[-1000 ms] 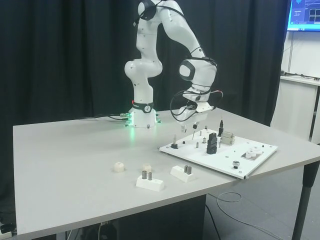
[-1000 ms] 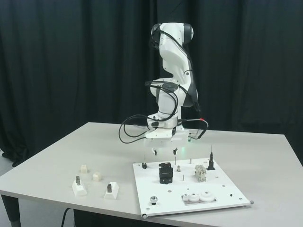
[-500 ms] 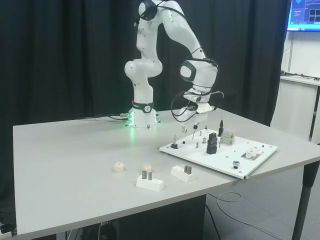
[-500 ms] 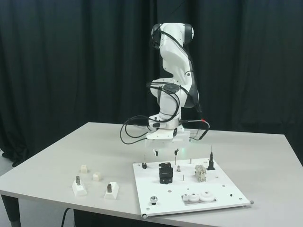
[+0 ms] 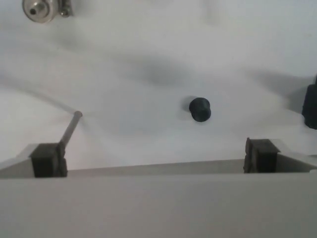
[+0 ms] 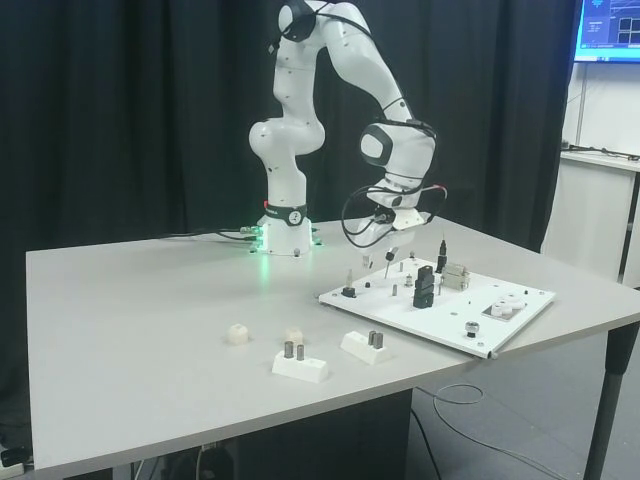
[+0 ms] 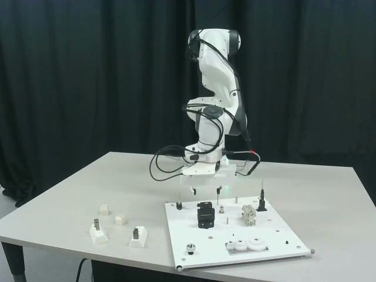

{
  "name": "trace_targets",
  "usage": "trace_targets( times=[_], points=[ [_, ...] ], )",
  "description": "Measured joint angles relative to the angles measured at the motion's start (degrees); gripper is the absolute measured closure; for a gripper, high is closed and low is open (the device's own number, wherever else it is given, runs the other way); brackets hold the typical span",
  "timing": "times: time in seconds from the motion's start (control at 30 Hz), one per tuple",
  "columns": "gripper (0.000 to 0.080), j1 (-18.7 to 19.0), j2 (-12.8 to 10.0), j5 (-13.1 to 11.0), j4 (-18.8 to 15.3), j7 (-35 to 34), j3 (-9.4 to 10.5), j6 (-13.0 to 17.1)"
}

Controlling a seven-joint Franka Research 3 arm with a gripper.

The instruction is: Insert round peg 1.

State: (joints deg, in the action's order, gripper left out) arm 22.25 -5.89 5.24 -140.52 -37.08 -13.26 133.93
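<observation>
**Claw spread above the board, thin peg beside one finger**

Your gripper (image 5: 154,148) is spread wide, with both black fingers (image 5: 48,158) far apart and nothing pinched between them. In the room views it hangs a little above the back corner of the white board (image 6: 450,312), on the side nearest the arm's base, and it does not touch the board.

The thin grey peg (image 5: 69,130) shows in the wrist view slanting right beside one finger. From this angle you cannot tell whether it touches that finger or stands free behind it. In the first room view a thin rod (image 6: 349,272) is visible near the board's corner, just beside the gripper (image 6: 388,258); it is probably the same peg.

A small black knob (image 5: 200,109) sits on the board below the gap between the fingers, nearer the finger away from the peg. A metal nut (image 5: 42,9) lies farther off on the board.

Two white blocks (image 6: 300,364) rest on the grey table (image 6: 150,290), well apart from the board.
</observation>
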Motion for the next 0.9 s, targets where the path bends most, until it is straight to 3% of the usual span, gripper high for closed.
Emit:
trace_targets(
  times=[0.9],
  points=[
    [0.0003,0.0,-0.4,0.0,-0.1,-0.6,0.44,-0.4]
  ],
)
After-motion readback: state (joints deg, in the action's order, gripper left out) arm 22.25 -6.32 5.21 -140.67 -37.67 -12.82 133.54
